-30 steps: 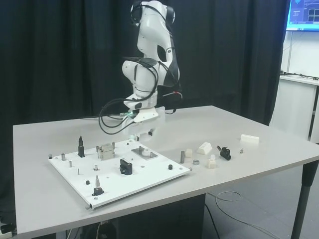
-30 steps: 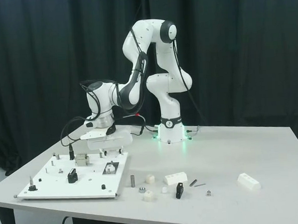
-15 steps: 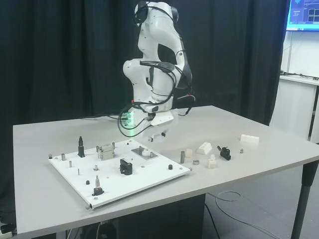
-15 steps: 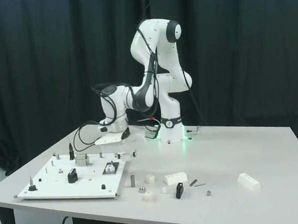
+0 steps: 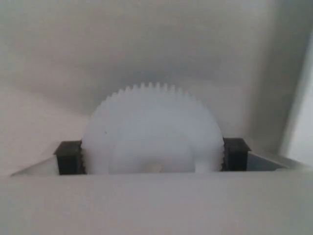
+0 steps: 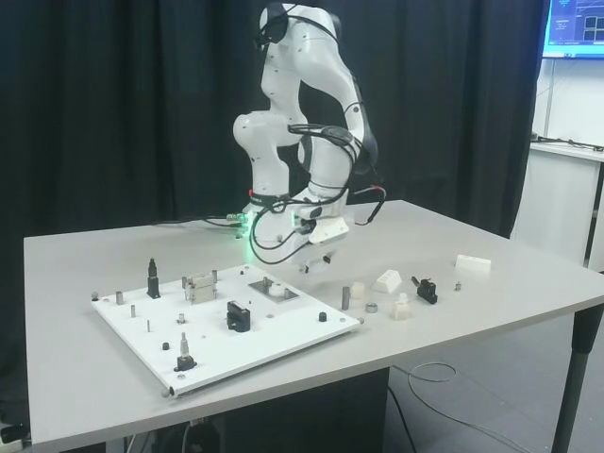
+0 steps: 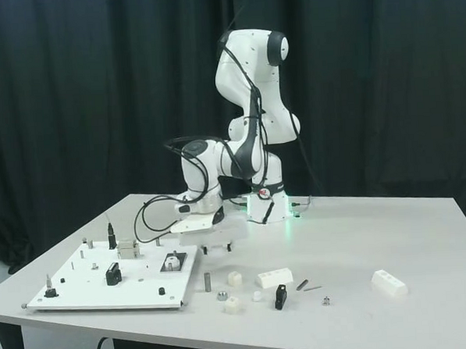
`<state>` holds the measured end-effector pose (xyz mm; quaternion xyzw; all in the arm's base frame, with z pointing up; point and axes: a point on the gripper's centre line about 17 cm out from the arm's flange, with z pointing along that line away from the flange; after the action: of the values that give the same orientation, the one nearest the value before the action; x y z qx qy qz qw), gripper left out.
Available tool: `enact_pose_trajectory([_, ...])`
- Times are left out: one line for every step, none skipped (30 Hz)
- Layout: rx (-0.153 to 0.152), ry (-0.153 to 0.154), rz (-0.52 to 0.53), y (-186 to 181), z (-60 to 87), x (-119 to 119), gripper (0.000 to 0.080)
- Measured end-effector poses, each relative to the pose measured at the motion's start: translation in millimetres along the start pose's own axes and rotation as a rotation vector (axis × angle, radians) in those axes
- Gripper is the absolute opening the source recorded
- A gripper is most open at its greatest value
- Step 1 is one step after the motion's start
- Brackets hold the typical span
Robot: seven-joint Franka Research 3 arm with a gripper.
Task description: Place large gear.
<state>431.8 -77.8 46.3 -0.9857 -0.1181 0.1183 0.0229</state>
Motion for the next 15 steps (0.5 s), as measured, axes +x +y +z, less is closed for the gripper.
enact_pose_trajectory([-0.001,0.001,-0.002,-2.3,1.6,0.5,0.0597])
enact_pose_trajectory([-0.002,0.003,-0.005,-4.7,3.2,0.9,0.0597])
enact_pose_trajectory([-0.004,0.004,-0.008,-6.7,4.7,1.3,0.0597])
enact_pose_trajectory([-0.004,0.005,-0.009,-8.7,6.1,1.5,0.0597])
enact_pose_trajectory([-0.005,0.006,-0.01,-10.8,7.4,1.8,0.0597])
enact_pose_trajectory([-0.006,0.007,-0.011,-12.8,8.7,2.0,0.0597])
enact_pose_trajectory([-0.006,0.008,-0.011,-14.5,9.9,2.2,0.0597])
enact_pose_trajectory([-0.007,0.009,-0.011,-16.3,11.1,2.4,0.0597])
enact_pose_trajectory([-0.008,0.01,-0.012,-17.9,12.4,2.5,0.0597])
enact_pose_trajectory([-0.009,0.011,-0.013,-19.4,13.4,2.8,0.0597])
enact_pose_trajectory([-0.01,0.012,-0.014,-20.9,14.3,3.1,0.0597])
enact_pose_trajectory([-0.01,0.013,-0.017,-22.4,15.2,3.3,0.0597])
enact_pose_trajectory([-0.011,0.013,-0.019,-23.7,16.0,3.4,0.0597])
enact_pose_trajectory([-0.011,0.014,-0.021,-24.9,16.8,3.5,0.0597])
enact_pose_trajectory([-0.012,0.015,-0.023,-25.9,17.4,3.8,0.0597])
